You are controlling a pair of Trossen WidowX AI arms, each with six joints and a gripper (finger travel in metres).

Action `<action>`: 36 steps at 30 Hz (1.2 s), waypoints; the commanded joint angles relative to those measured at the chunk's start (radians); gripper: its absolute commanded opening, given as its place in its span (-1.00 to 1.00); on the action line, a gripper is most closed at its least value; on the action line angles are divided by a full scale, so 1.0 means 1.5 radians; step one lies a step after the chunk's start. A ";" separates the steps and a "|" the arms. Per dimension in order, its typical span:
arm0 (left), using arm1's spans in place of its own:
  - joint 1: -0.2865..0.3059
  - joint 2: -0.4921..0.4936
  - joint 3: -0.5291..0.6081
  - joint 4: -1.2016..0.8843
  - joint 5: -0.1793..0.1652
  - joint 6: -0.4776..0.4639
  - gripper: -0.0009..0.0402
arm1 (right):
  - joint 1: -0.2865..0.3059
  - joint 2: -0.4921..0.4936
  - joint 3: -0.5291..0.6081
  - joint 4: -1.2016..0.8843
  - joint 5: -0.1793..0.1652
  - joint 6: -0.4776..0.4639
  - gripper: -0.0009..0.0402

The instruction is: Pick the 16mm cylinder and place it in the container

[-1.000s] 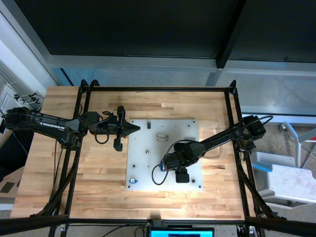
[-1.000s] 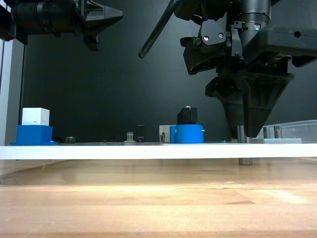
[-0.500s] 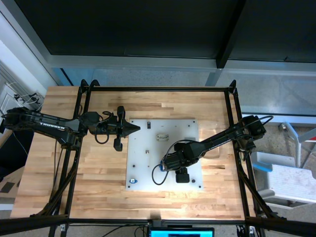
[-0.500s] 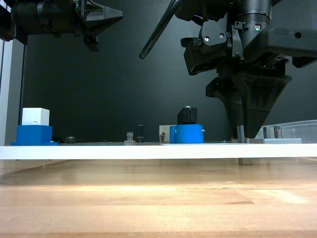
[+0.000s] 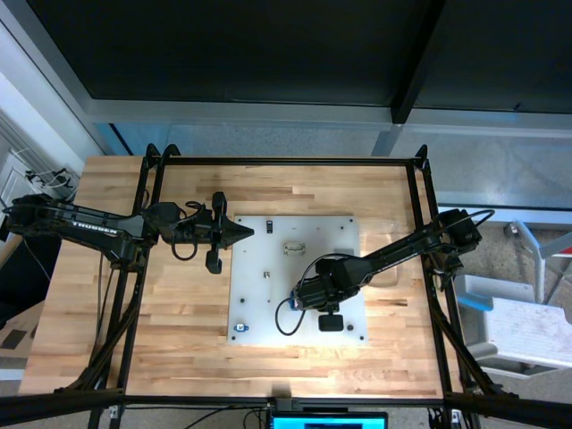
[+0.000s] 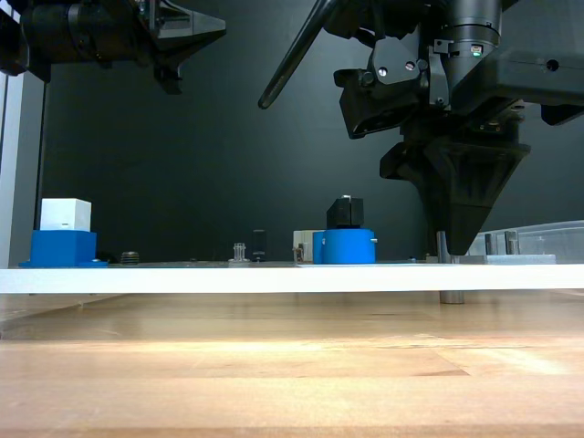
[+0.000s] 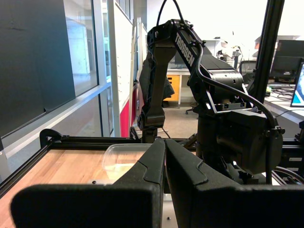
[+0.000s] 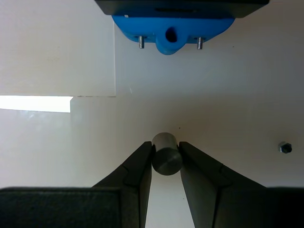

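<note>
Cylinder stands upright in the white board at about 5 o'clock, pinched between the fingers of the right gripper. Grasp looks made; lift, carry and drop not yet done. Container sits off the board at 3 o'clock. Left gripper hangs at 10 o'clock, clenched, empty. Count: one cylinder, one container, two grippers.

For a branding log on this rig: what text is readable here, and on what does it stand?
"TROSSEN": on the left arm, whose left gripper hangs shut beside the board.
"TROSSEN": on the right arm, whose right gripper pinches the 16mm cylinder.
Screen at the near edge: unreadable.
</note>
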 commanded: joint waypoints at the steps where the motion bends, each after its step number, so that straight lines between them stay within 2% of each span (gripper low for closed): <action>1: 0.000 0.000 0.000 0.001 0.000 0.000 -0.96 | 0.000 -0.001 0.002 -0.002 0.000 0.000 -0.64; 18: 0.000 0.000 0.000 0.001 0.000 0.000 -0.96 | 0.000 -0.012 0.016 -0.014 -0.001 -0.007 -0.86; 36: 0.000 0.000 0.000 0.001 0.000 0.000 -0.96 | 0.000 -0.081 0.016 -0.057 0.000 -0.012 -0.88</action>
